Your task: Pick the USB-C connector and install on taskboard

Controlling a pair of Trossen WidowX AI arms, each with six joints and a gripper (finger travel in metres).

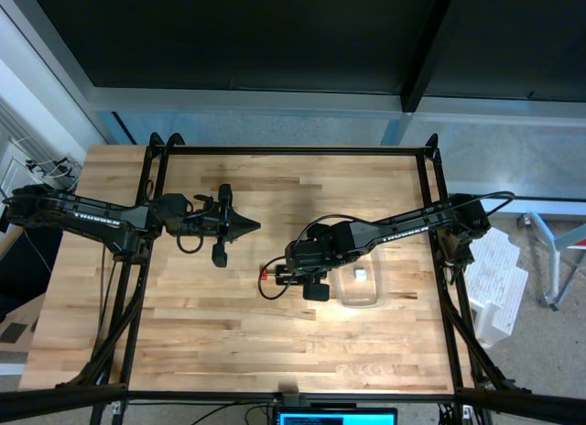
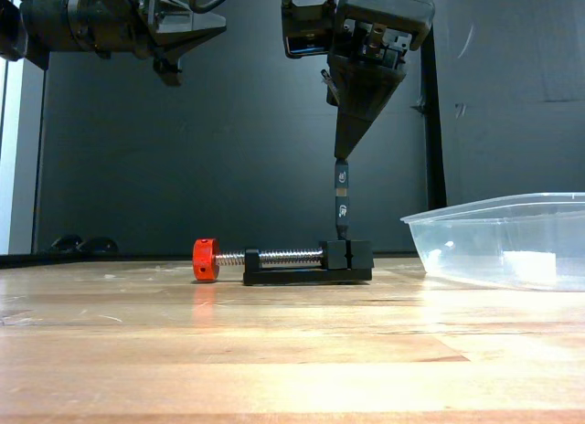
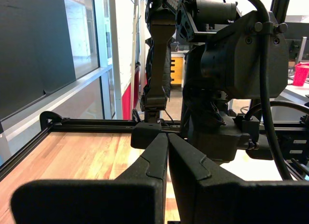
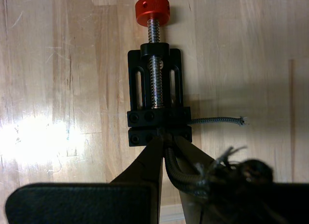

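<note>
While the left gripper hangs pressed together above the tabletop's left half, the right gripper pinches the USB-C connector upright just below its tips. The plug's lower end meets the taskboard near the tabletop's middle, beside a clear tray. Only the low view shows this upright connector; the right wrist view alone shows a frayed braided cable beside the taskboard.

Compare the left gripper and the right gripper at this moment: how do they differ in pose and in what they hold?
Pose: the left gripper lies level, high up on the left side, pointing inward. The right gripper points straight down over the taskboard.
Load: the left gripper holds nothing. The right gripper pinches the USB-C connector upright, its lower end at the taskboard.
Shared: both are shut.
</note>
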